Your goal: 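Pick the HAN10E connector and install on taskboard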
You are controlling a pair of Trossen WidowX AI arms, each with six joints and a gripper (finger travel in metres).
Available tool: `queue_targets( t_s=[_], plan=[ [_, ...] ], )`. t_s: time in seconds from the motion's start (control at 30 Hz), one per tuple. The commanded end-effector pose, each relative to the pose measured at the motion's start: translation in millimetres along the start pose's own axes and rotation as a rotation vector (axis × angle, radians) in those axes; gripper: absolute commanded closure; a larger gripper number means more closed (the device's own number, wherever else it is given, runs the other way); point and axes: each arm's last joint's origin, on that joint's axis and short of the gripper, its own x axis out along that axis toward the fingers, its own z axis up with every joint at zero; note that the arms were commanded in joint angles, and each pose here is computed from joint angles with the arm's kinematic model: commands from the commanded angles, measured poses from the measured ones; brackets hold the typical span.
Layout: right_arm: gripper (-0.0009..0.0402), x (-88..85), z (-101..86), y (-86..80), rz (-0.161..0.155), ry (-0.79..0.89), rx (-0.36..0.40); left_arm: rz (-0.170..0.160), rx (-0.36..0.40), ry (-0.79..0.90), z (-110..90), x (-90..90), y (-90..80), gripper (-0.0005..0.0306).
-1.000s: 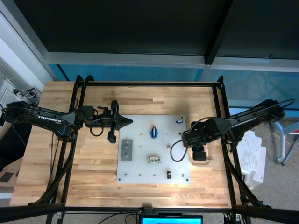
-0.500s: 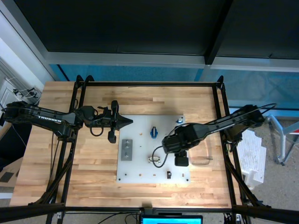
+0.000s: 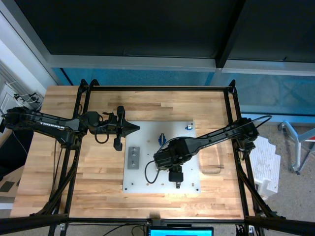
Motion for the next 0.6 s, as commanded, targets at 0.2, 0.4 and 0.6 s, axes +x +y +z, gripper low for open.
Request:
queue_targets(
  t_s=[0.2, 0.4, 0.6],
  plan=[
    [0.0364, 10.7, 20.5, 7.5, -0.001, -0.003, -0.027, 0.000, 0.000, 0.000, 0, 0.0, 0.0, 0.0300],
    [0.0364, 17.2, 30.2, 11.1, -0.001, -0.002, -0.035, 0.000, 0.000, 0.000, 0, 0.0, 0.0, 0.0300],
    [0.0364, 21.1, 37.3, 13.4, 0.000, -0.008, -0.041, 0.000, 0.000, 0.000, 0, 0.0, 0.0, 0.0300]
  ],
)
